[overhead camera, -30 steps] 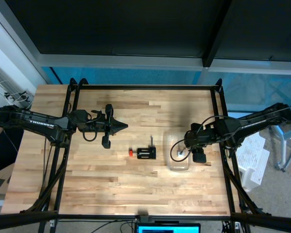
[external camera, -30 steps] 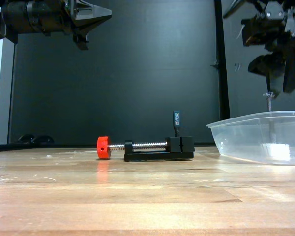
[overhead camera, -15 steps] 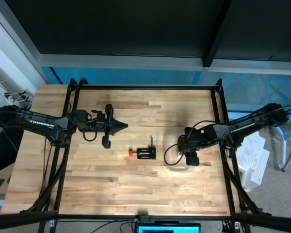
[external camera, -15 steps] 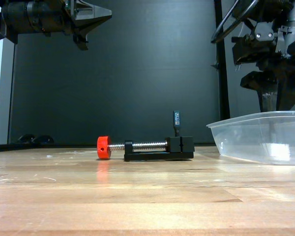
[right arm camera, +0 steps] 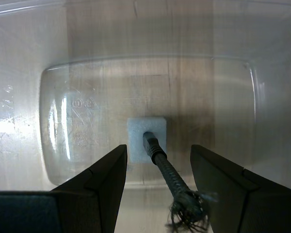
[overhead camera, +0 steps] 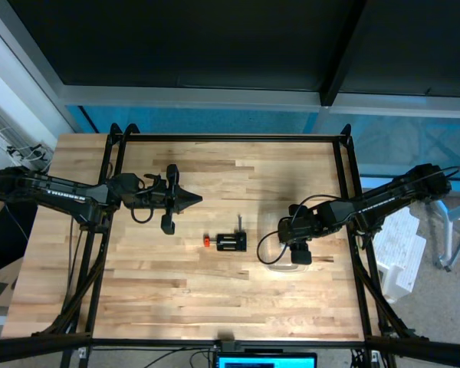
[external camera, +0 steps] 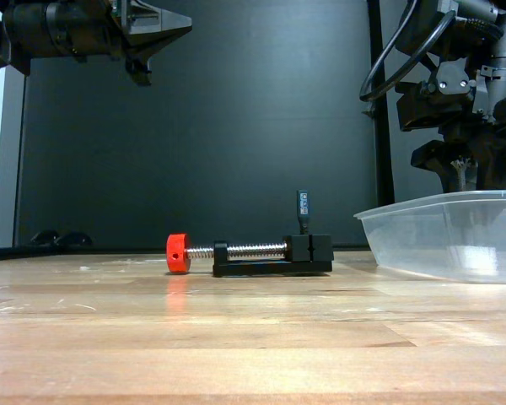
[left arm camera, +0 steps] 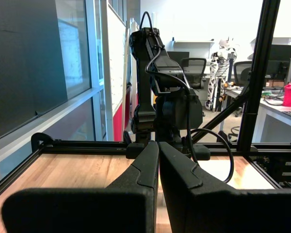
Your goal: Pick the usb-c connector and install on the hub
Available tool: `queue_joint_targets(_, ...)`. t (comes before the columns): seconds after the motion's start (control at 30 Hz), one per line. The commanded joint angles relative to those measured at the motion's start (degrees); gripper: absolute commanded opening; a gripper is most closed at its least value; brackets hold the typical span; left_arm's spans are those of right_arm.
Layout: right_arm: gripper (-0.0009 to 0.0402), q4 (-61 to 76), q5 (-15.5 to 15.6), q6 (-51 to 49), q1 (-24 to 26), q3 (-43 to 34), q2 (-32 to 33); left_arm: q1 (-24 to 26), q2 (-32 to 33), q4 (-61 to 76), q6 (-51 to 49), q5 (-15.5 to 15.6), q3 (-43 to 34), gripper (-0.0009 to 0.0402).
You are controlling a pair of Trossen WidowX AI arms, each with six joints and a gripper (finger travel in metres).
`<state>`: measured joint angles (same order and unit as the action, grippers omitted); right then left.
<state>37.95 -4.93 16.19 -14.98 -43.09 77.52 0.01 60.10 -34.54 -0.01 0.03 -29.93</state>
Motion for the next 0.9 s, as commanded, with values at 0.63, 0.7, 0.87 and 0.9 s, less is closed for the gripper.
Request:
queue_joint_targets(0.63,0.0076,-1.0,0.0,2.8,-0.4,0.0,0.0,0.0,0.0,0.0,0.0,0.0,0.0,0.0000)
queue_joint_targets(0.7,0.0066,-1.0,0.0,2.9,-0.4,0.0,0.0,0.0,0.0,0.0,0.0,0.0,0.0,0.0000)
queue_joint_targets(0.87,0.0039,-1.0,0.0,2.8,-0.4,0.0,0.0,0.0,0.0,0.0,0.0,0.0,0.0,0.0000)
queue_joint_targets(0.9,0.0033,-1.0,0.0,2.8,-0.4,0.0,0.0,0.0,0.0,0.0,0.0,0.0,0.0,0.0000)
